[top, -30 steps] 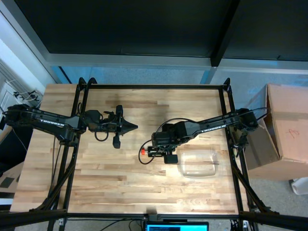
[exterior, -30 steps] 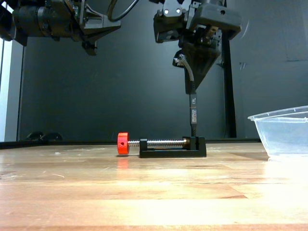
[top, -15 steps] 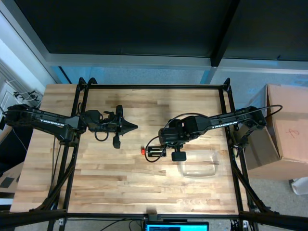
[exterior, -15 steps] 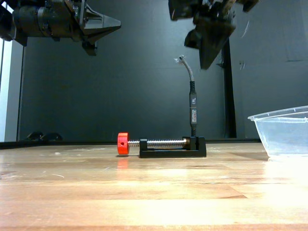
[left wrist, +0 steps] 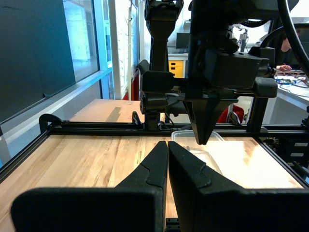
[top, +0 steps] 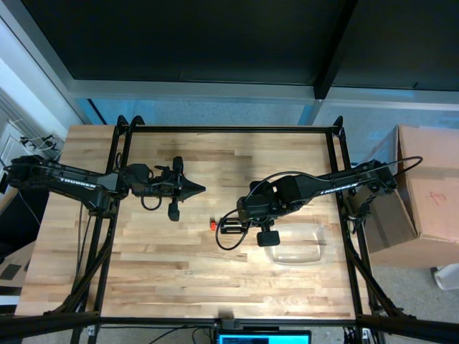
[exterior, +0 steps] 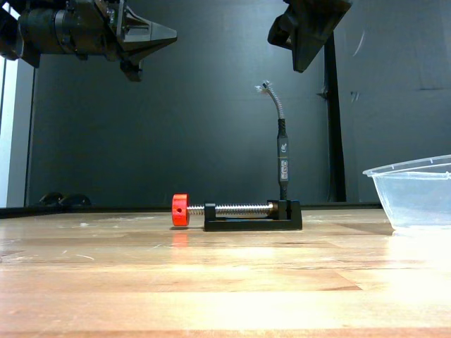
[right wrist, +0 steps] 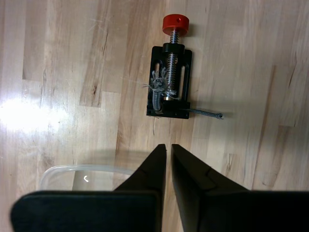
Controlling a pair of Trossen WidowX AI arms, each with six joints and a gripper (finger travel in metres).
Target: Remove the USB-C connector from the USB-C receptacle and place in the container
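Observation:
The USB-C connector stands upright in its receptacle on the black clamp fixture, its frayed cable end curling up and free of both grippers. From above, the connector sits at the fixture's end away from the red knob. My right gripper hangs high above it and slightly to the right, shut and holding nothing, fingers nearly touching. In the high view the right gripper lies between the fixture and the container. My left gripper is shut, in the air at left.
The clear plastic container sits on the table right of the fixture, with nothing visible in it. A red knob sticks out of the fixture's left end. A black frame rail borders the table. The left wrist view shows the right gripper.
One second ago my right gripper was down around the connector's cable. It has since risen clear and shifted right. The connector stays upright in the receptacle. The left arm has not moved.

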